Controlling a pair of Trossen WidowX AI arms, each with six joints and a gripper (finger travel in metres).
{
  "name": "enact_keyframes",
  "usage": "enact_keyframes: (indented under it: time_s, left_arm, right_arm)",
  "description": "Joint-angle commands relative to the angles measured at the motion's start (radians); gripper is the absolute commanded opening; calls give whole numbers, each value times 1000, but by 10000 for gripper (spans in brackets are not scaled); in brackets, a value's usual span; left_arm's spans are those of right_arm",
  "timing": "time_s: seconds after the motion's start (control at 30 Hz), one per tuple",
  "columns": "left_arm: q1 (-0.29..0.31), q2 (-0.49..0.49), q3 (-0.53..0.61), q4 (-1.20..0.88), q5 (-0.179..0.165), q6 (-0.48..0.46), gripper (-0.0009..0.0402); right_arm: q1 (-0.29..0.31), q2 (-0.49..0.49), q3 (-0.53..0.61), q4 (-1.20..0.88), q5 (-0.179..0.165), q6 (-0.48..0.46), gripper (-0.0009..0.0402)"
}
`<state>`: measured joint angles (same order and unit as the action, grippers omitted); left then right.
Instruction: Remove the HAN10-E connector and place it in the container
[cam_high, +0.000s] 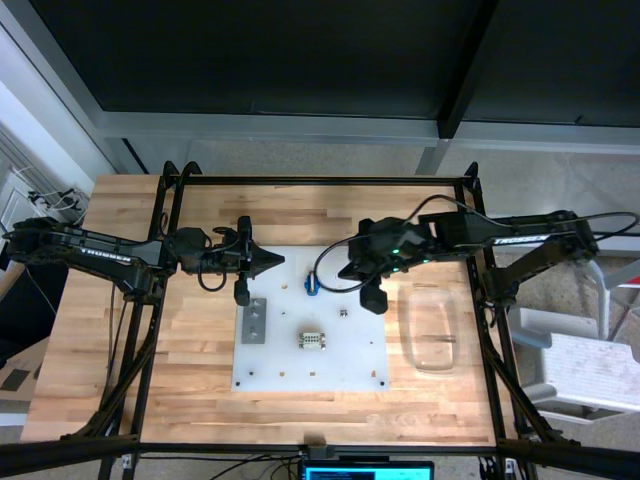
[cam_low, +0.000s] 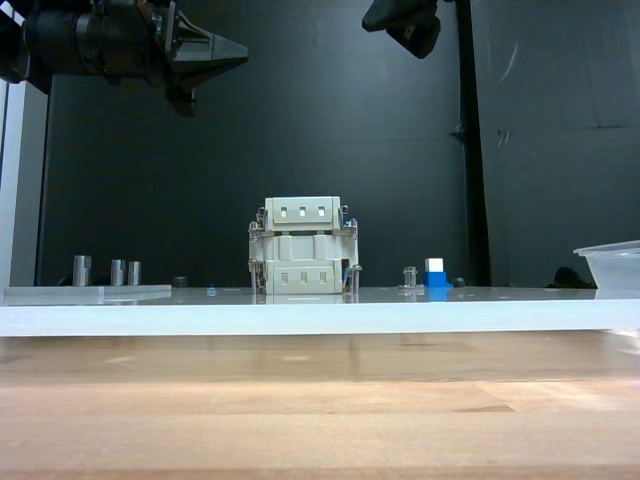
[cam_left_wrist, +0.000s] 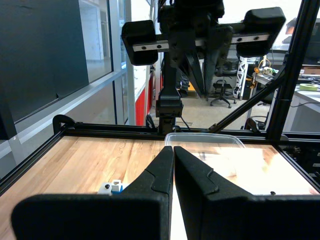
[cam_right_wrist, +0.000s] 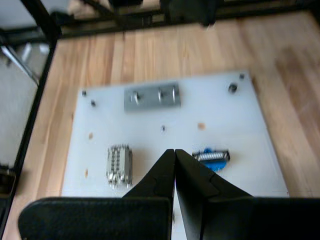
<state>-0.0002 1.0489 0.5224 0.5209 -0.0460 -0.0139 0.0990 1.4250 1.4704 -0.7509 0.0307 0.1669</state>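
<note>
Connector (cam_high: 314, 341) stands on the white board (cam_high: 350, 365), just below the centre of the high view, and neither arm touches it. Likely fault: both pincers are clenched on nothing, so a descent without opening would strike the top of the block instead of straddling it. A skewed pull could also jam the block in its base or drag the board. The connector is a small beige-grey block in two stacked tiers, with metal fittings at its ends. The clear tub (cam_high: 432, 330) lies to its right, beside the board. The right gripper (cam_high: 375, 298) hangs above the board's upper right. The left gripper (cam_high: 278, 260) hovers over the board's upper left edge.
</note>
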Motion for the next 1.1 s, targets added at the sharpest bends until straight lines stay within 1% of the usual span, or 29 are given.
enact_keyframes:
  time_s: [0.03, 0.13, 0.43, 0.53, 0.6, 0.8, 1.1]
  left_arm:
    - [0, 0, 0, 0, 0, 0, 0]
    - [0, 0, 0, 0, 0, 0, 0]
    - [0, 0, 0, 0, 0, 0, 0]
    - [0, 0, 0, 0, 0, 0, 0]
    - [0, 0, 0, 0, 0, 0, 0]
    - [0, 0, 0, 0, 0, 0, 0]
    - [0, 0, 0, 0, 0, 0, 0]
  right_arm:
    - [13, 72, 99, -126, 1, 0, 0]
    - [27, 131, 174, -208, 2, 0, 0]
    - [67, 274, 345, -368, 3, 14, 0]
    - [74, 314, 381, -394, 3, 43, 0]
    - [79, 338, 399, -410, 3, 65, 0]
    - [93, 398, 420, -420, 3, 85, 0]
    - [116, 437, 418, -393, 10, 91, 0]
